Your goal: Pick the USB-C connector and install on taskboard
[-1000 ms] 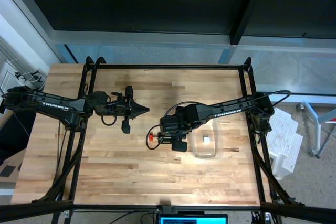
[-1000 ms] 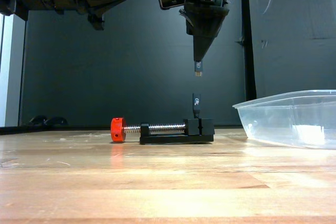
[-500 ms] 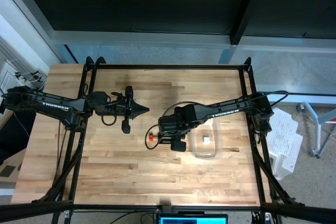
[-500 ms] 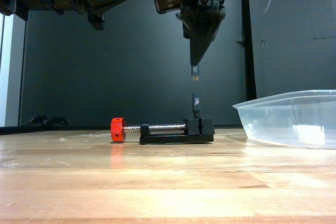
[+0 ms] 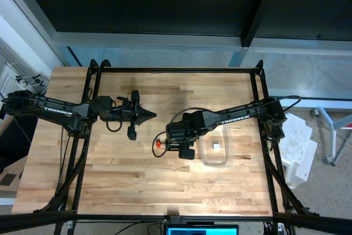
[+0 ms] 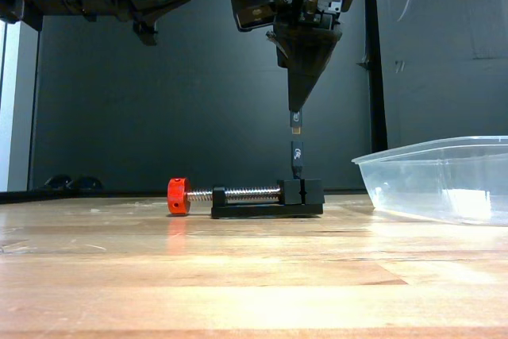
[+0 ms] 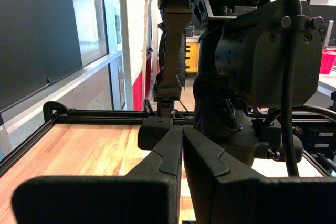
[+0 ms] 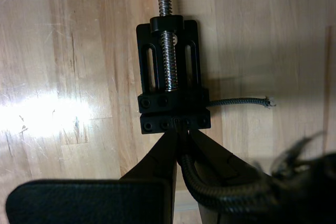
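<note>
The taskboard (image 6: 266,197) is a black block on the wood with a red-orange knob (image 6: 178,196) at its left end and a thin dark upright pin (image 6: 296,158). My right gripper (image 6: 295,107) hangs straight above that pin, shut on the USB-C connector (image 6: 295,124). The plug's tip is a small gap above the pin's top. In the right wrist view the fingers (image 8: 165,153) close just at the taskboard's (image 8: 168,93) clamp end, and a braided cable (image 8: 210,184) runs back from them. My left gripper (image 5: 147,115) hovers shut over the table's left half, holding nothing.
A clear plastic tray (image 6: 444,176) stands right of the taskboard, with a small white cube (image 5: 216,146) inside it. A loose braided cable end (image 8: 247,101) lies on the wood beside the block. A black frame (image 5: 176,70) runs around the table.
My right gripper has come down with the connector and shifted slightly left, narrowing the gap above the pin. The left arm has not moved.
</note>
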{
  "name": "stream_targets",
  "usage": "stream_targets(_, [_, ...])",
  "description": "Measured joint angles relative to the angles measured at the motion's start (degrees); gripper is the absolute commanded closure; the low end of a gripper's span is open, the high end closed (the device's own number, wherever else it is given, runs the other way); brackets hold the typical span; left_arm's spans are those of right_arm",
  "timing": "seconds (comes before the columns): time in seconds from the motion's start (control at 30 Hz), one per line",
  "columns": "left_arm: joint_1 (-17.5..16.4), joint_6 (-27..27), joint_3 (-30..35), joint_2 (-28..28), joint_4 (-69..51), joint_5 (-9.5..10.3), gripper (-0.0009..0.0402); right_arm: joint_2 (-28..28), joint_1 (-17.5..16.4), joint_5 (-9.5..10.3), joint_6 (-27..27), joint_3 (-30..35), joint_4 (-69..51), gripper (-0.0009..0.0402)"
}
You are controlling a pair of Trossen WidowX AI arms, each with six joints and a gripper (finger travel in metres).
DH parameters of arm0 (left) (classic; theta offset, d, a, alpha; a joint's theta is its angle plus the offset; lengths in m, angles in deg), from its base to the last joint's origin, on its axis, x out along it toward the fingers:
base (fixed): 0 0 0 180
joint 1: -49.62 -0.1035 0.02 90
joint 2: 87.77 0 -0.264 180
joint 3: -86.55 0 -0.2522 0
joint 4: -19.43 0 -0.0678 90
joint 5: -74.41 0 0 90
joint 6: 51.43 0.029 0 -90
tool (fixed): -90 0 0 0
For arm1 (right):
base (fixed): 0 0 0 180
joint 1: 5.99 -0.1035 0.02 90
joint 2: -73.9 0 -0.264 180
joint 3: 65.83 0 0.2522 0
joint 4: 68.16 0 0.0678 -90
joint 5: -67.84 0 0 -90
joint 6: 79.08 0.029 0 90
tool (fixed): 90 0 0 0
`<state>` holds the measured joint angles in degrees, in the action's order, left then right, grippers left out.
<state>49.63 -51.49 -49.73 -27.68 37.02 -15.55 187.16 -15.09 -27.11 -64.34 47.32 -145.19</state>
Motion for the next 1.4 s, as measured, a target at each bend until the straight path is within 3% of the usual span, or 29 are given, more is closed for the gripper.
stream_targets(1.4, [0.0, 0.0, 0.0, 0.0, 0.0, 0.0, 0.0393, 0.6, -0.3, -0.07, -0.3, -0.8, 0.8, 0.0393])
